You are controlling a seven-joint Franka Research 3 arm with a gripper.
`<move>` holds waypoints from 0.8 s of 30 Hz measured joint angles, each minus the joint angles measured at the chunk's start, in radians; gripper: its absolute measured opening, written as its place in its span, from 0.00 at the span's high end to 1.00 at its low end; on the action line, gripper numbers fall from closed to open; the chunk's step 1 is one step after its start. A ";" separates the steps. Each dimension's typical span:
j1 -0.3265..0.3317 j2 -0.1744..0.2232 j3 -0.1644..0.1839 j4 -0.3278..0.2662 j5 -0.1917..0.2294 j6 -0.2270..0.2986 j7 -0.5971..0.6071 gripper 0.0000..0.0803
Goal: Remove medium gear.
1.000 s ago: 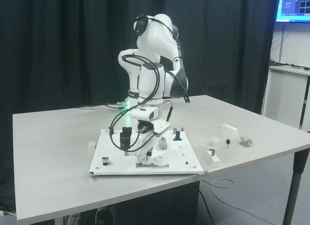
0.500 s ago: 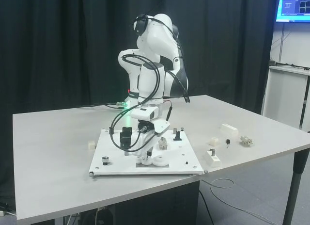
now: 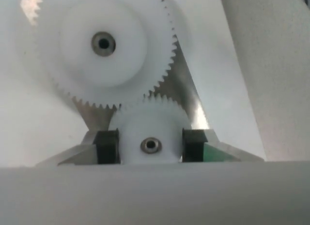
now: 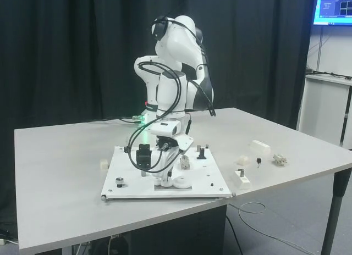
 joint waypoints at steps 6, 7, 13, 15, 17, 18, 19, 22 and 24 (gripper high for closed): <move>-0.001 -0.002 0.000 0.000 0.002 -0.002 0.083 0.66; -0.001 -0.002 0.000 0.000 0.002 -0.003 0.082 0.66; -0.001 -0.002 0.000 0.003 -0.001 -0.008 0.029 0.66; -0.001 -0.003 0.000 0.004 -0.001 -0.010 -0.003 0.66; -0.001 -0.003 0.000 0.004 -0.001 -0.010 -0.028 0.66; -0.001 -0.003 0.000 0.004 -0.001 -0.010 -0.036 0.66; -0.001 -0.003 0.000 0.004 -0.001 -0.010 -0.041 0.66; -0.001 -0.003 0.000 0.004 0.000 -0.011 -0.038 0.66; -0.002 -0.003 0.000 0.004 0.002 -0.011 -0.018 0.66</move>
